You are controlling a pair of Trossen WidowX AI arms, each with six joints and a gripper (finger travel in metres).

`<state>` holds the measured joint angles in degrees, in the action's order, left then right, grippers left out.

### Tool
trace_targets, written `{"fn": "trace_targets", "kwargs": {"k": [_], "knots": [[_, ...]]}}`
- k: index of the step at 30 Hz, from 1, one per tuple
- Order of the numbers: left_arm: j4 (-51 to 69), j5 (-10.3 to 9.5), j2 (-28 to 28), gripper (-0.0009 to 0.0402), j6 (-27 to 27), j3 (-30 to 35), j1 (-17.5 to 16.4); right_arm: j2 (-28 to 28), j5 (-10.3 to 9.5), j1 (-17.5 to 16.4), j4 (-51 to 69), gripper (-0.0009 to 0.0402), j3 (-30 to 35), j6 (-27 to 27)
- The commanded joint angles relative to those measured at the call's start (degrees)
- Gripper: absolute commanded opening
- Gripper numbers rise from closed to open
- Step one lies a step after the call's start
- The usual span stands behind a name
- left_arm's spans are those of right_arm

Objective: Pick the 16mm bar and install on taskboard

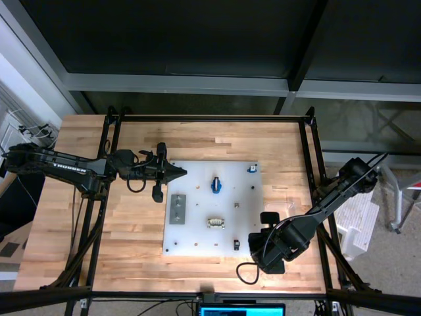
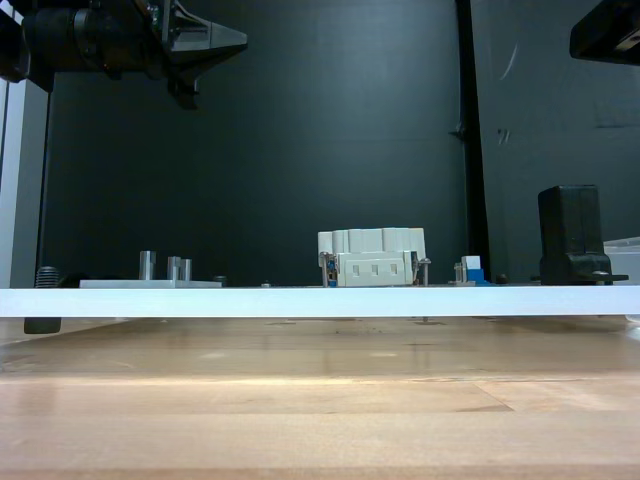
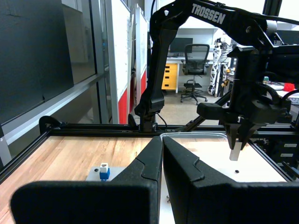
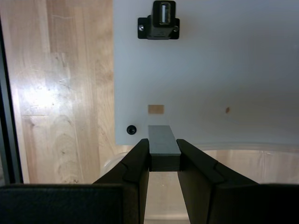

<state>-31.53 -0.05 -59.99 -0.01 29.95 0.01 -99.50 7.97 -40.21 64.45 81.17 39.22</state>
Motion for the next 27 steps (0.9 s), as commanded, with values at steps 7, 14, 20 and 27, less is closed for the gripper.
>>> {"fn": "trace_targets", "kwargs": {"k": [7,14,20,27], "knots": [[0.0,0.02,0.0,0.0,0.0,0.0,0.0,-0.4,0.0,0.4,-0.2,0.0004,0.0,-0.2],[0.0,0.02,0.0,0.0,0.0,0.0,0.0,-2.2,0.02,0.7,-0.7,0.0004,0.0,-0.5],[0.0,0.02,0.0,0.0,0.0,0.0,0.0,-3.1,0.02,0.9,-1.5,0.0004,-0.5,-0.7],[0.0,0.02,0.0,0.0,0.0,0.0,0.0,-3.1,0.0,1.0,-4.4,0.0004,-2.9,-0.7]]}}
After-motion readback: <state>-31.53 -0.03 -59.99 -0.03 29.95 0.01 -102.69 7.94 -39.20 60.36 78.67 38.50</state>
